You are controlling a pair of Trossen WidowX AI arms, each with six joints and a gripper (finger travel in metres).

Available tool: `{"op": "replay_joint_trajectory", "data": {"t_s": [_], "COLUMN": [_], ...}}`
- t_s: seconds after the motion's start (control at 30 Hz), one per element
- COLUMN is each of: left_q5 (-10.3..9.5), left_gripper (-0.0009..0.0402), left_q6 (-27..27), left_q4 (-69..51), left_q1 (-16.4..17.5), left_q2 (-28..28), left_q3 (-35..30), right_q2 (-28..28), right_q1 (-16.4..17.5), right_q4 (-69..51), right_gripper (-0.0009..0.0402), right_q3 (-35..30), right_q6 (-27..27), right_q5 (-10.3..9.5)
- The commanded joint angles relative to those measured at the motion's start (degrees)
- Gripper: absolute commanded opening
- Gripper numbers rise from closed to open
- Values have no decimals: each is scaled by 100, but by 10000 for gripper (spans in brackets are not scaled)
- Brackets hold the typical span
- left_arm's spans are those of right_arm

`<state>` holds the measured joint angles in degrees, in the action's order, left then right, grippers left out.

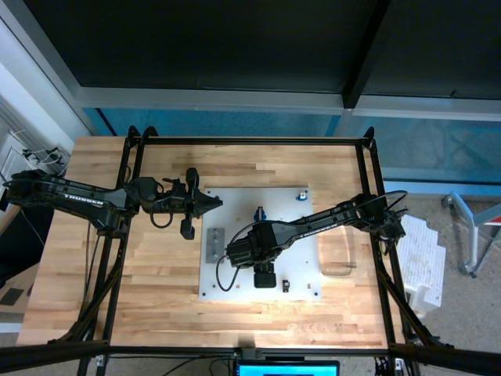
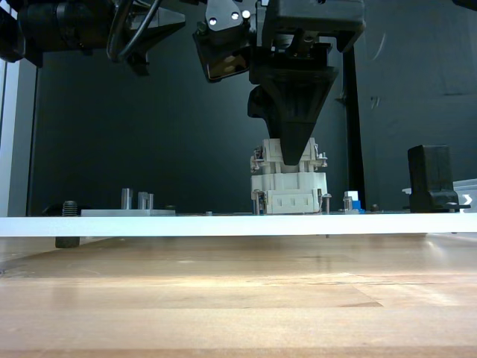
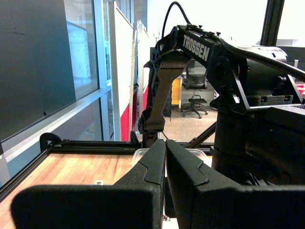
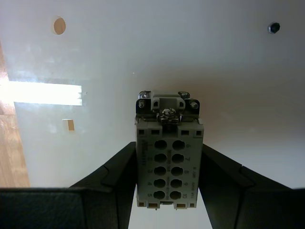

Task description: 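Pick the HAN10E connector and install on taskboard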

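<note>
- Wooden table top (image 2: 223, 298) fills the foreground of the low view, with the white taskboard (image 2: 149, 225) seen edge-on as a thin band across the middle of the frame.
- At the left of the high view, the left gripper (image 1: 210, 202) hangs above the taskboard's upper left edge, pointing toward the centre. Only the left wrist view shows its two fingers (image 3: 147, 167) pressed together, with nothing between them.
- Lower on the board's left side lies the grey metal block (image 1: 214, 244); the low view adds the short pegs standing on it.
- Centre frame in the low view, the HAN10E connector (image 2: 289, 183) stands upright with its base at the board's surface. The high view hides it completely under the right gripper (image 1: 264, 276) and its arm.
- From the right wrist view, the connector's face with two columns of pin holes and a screw at one end can be seen. The black fingers (image 4: 119, 167) are clamped against its two long sides, and white board lies behind it.
- A blue part (image 1: 260, 213) sits just above the right arm in the high view.
- A tiny black part (image 1: 286, 285) stands just right of the gripper, apart from it.
- Off the board's right edge lies a clear plastic tray (image 1: 338, 254).
</note>
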<state>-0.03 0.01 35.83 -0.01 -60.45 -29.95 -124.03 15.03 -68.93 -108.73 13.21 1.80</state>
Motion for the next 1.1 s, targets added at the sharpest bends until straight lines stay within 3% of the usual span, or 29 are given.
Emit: {"op": "replay_joint_trajectory", "data": {"t_s": [0.03,0.6,1.1], "left_q5": [2,2,2], "left_gripper": [1,1,1], "left_q6": [0,0,0], "left_q4": [0,0,0], "left_q1": [0,2,0], "left_q2": [-2,-2,-2], "left_q3": [0,0,0], "right_q2": [-13,-4,24], "right_q1": [0,-2,2], "right_q4": [74,595,627], "right_gripper": [94,94,94], "right_q3": [26,555,575], "right_q6": [-22,-42,-37], "right_q5": [9,9,9]}}
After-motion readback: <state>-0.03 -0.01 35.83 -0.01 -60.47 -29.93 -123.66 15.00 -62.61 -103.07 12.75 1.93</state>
